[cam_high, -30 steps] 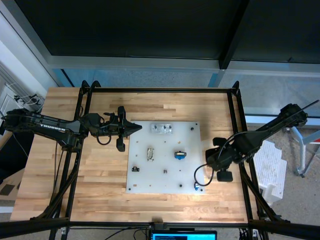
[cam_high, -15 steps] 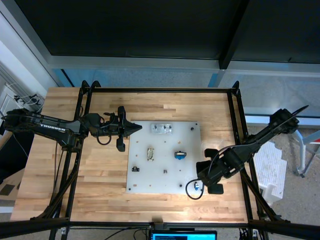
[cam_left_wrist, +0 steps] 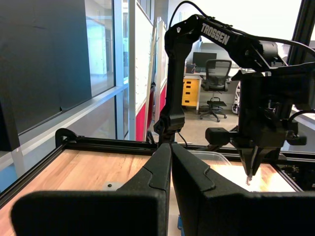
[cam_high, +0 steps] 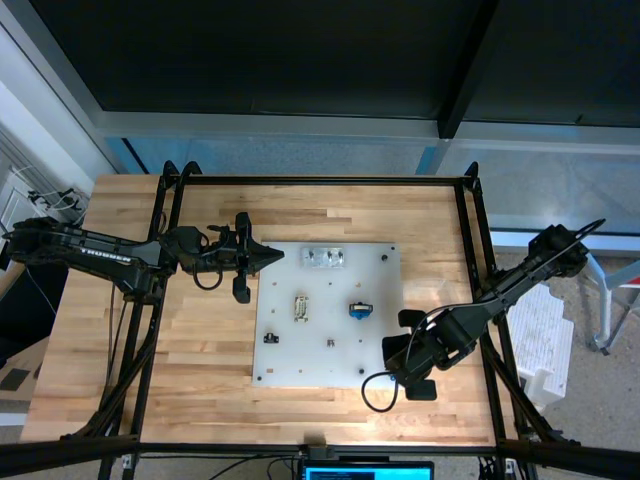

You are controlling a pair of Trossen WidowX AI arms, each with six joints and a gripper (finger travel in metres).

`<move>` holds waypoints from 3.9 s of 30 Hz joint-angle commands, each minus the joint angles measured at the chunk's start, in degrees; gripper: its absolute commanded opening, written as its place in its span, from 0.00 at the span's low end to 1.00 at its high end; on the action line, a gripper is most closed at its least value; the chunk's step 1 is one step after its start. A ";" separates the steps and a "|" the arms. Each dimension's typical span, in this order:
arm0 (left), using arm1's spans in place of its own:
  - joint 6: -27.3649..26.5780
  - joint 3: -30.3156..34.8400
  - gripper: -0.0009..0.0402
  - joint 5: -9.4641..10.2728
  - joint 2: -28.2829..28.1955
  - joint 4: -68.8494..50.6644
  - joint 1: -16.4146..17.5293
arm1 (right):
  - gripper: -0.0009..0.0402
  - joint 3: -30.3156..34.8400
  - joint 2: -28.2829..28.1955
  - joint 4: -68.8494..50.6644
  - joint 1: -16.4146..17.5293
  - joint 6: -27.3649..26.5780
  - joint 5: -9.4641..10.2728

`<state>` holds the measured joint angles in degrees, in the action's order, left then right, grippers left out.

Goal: Pick the RJ45 connector and install on taskboard

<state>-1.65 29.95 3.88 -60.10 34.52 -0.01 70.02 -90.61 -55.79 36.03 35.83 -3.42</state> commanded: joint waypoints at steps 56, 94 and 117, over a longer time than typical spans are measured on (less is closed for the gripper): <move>0.02 0.00 0.02 0.00 0.00 0.00 0.00 | 0.02 2.86 -5.53 0.94 1.09 -0.72 -0.07; 0.02 0.00 0.02 0.00 -0.02 0.00 0.00 | 0.02 2.97 -5.16 1.03 1.14 -0.72 -1.01; 0.02 0.00 0.02 0.00 0.00 0.00 0.00 | 0.02 0.09 -6.69 4.33 1.64 -0.52 0.09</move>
<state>-1.65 29.95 3.90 -60.10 34.50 -0.01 70.37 -96.92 -51.07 37.58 35.14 -3.68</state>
